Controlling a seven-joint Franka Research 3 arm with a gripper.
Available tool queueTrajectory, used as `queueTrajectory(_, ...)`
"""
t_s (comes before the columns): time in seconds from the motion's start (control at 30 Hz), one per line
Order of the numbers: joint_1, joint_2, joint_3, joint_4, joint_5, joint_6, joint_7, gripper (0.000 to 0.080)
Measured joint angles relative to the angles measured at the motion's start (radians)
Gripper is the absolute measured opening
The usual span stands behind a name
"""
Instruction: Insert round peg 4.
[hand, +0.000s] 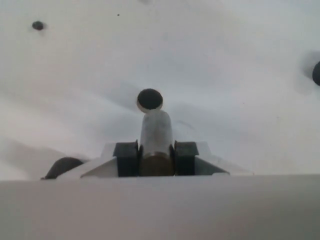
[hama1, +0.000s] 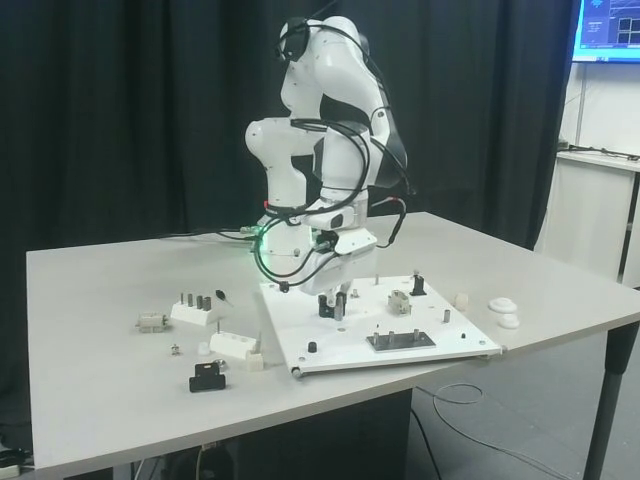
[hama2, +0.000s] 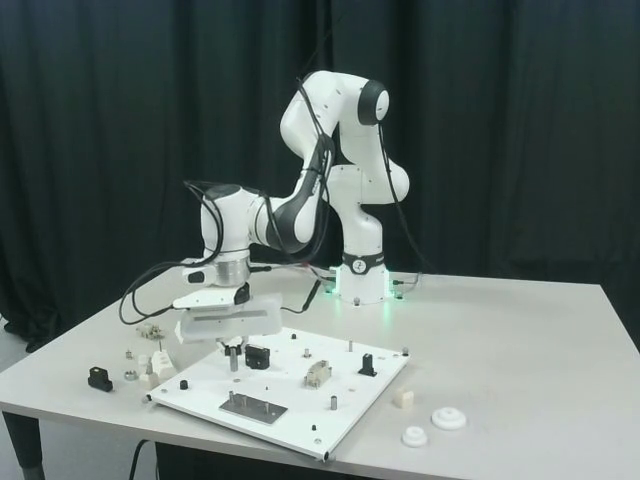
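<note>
The hand (hand: 156, 159) grips a round peg (hand: 156, 134) between its two black fingers (hand: 126, 158), the peg pointing down toward a dark hole (hand: 150, 99) in the white board (hand: 235, 75). In the wrist view the peg's tip sits just beside the hole and looks close above the surface; whether it has entered cannot be told. From the room, the arm (hama2: 300, 205) bends low over the left part of the board, which lies on the grey tabletop (hama2: 520, 340) and carries several small fixtures, among them a grey plate (hama2: 253, 408) at its near edge. Loose parts lie off the board: white blocks (hama1: 195, 312) and a black piece (hama1: 207, 380) on one side, white discs (hama2: 448, 419) on the other. As judged, picking up is done and the peg is lined up; what remains is to push it home and let go. No brand, label or legible writing shows; a screen (hama1: 608, 30) in the far corner is too small to read.
</note>
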Motion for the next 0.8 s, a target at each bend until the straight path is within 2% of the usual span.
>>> queueTrajectory(0.33, 0.008, 0.010, 0.000, -0.008, 0.000, 0.023, 0.000, 0.0150)
queueTrajectory(0.8, 0.016, 0.025, 0.001, -0.008, 0.000, 0.025, 0.000, 0.0150)
